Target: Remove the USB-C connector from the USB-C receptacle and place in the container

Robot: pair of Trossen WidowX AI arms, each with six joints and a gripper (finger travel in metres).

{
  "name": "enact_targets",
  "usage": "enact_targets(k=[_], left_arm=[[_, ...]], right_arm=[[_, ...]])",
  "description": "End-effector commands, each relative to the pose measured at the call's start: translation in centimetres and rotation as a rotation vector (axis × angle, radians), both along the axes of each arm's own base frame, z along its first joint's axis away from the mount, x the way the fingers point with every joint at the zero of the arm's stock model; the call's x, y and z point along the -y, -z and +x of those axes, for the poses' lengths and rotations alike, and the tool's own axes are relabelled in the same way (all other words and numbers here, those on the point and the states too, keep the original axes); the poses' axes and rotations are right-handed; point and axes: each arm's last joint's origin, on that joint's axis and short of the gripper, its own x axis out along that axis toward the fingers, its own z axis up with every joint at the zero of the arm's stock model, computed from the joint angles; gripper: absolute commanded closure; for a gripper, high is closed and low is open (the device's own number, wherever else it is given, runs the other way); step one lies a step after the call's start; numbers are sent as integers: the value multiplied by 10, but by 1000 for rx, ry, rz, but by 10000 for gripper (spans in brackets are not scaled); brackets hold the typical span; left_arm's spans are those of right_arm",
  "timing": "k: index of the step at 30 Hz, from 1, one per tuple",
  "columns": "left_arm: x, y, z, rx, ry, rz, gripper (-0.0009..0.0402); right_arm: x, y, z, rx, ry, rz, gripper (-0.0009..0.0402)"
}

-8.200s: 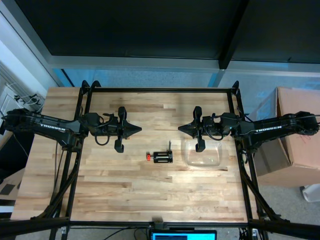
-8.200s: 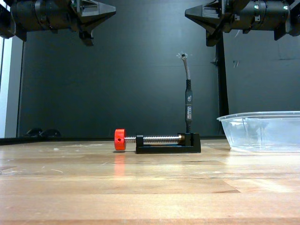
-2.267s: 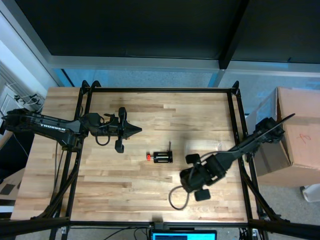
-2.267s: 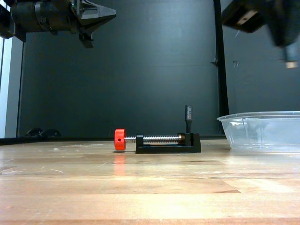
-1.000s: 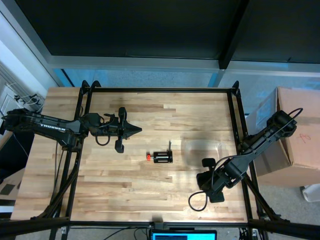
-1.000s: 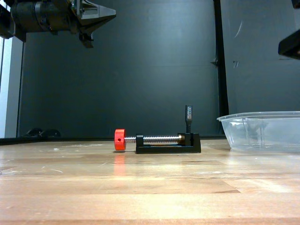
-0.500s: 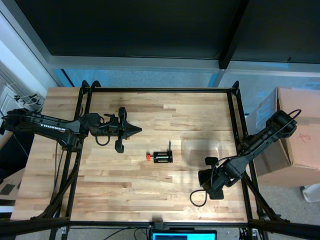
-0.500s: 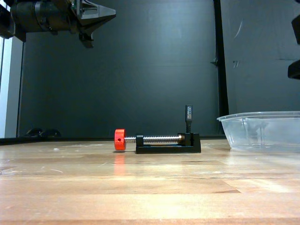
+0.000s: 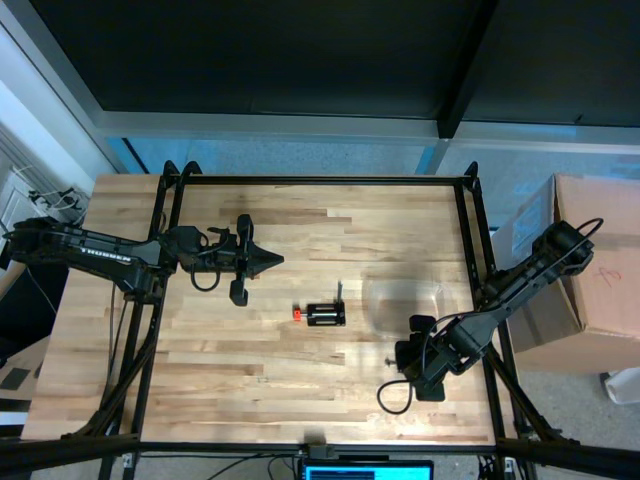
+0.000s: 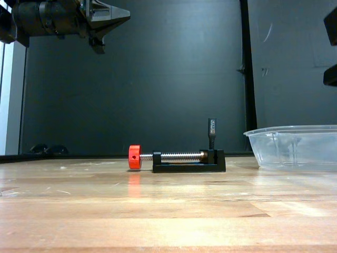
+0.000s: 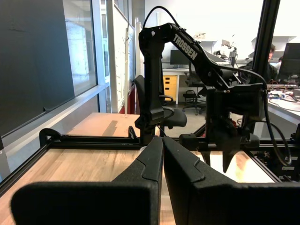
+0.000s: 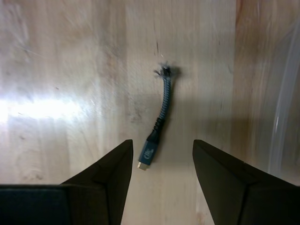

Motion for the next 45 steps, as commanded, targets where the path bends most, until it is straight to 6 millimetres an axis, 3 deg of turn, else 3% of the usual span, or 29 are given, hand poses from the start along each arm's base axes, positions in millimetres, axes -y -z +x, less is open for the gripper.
enact_targets(k=[1,13,20,30,45], left_arm=[[0,0,0,0,0,0,393],[0,0,0,0,0,0,393],[0,0,0,0,0,0,393],[0,0,0,0,0,0,393],[0,0,0,0,0,0,393]], right_arm=[[-3,-12,3,-7,15,12,202],[-11,-80,11,15,39,22,205],[-12,-93,12,32,39,29,205],[-11,-82,12,9,66,3,205],[-33,-13,49,-46,-48,-126,204]])
